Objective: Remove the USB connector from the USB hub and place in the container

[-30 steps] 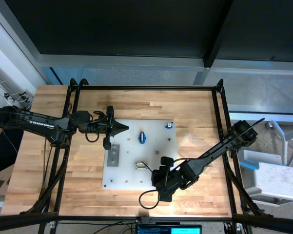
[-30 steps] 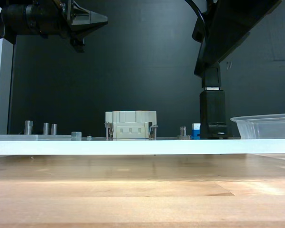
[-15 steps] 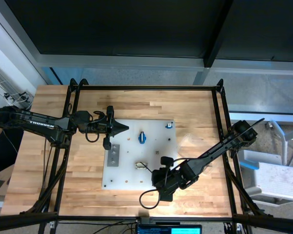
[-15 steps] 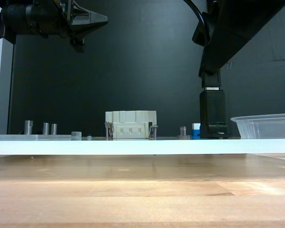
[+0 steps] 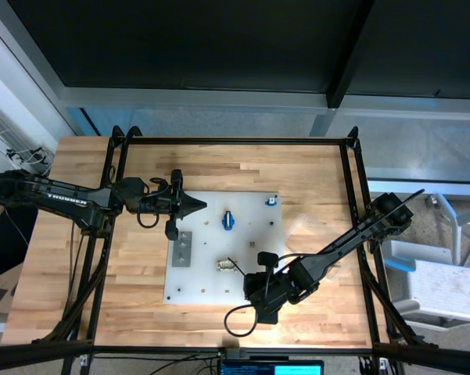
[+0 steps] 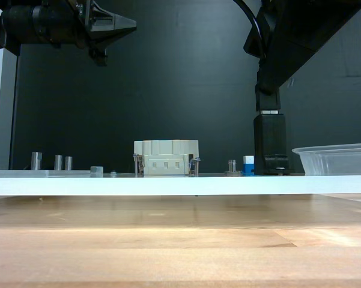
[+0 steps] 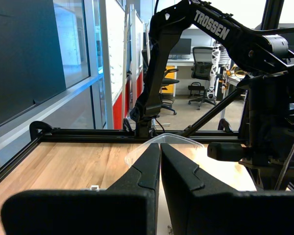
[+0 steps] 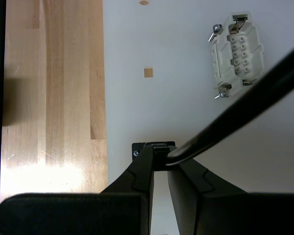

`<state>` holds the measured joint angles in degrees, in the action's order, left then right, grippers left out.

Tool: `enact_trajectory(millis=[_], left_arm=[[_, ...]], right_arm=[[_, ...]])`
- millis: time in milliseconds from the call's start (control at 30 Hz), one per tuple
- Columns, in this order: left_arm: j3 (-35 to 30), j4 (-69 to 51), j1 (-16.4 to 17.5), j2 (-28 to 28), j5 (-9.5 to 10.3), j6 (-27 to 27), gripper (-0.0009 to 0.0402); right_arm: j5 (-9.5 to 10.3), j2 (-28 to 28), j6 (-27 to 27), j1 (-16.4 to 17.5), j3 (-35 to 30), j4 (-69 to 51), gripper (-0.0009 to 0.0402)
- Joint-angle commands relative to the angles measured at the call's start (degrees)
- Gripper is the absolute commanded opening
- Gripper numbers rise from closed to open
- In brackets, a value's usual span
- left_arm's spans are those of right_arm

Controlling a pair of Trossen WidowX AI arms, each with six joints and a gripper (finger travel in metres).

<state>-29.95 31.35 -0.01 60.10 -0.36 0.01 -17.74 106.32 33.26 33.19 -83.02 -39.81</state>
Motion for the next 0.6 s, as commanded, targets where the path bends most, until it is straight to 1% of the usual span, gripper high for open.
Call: enact_trajectory(millis=[33, 133, 233, 333, 600], left_arm=[[0.00, 0.02, 0.00, 0.02, 0.00, 0.00, 0.0001], [0.00, 0.00, 0.00, 0.02, 0.00, 0.00, 0.0001], [0.00, 0.00, 0.00, 0.02, 0.00, 0.00, 0.0001], [0.00, 0.02, 0.00, 0.02, 0.00, 0.00, 0.0001], [0.00, 0.00, 0.00, 0.00, 0.00, 0.00, 0.0001]], right_arm=[[-0.09, -0.04, -0.39, -0.04, -0.24, -0.07, 0.0000], [1.25, -0.04, -1.27, -0.37, -0.90, -0.22, 0.0000], [1.51, 0.07, -1.77, -0.74, -0.92, -0.22, 0.0000], [3.04, 0.83, -2.32, -1.14, -0.94, -0.17, 0.0000], [2.99, 2.89, -4.24, -1.57, -3.96, -1.97, 0.0000]])
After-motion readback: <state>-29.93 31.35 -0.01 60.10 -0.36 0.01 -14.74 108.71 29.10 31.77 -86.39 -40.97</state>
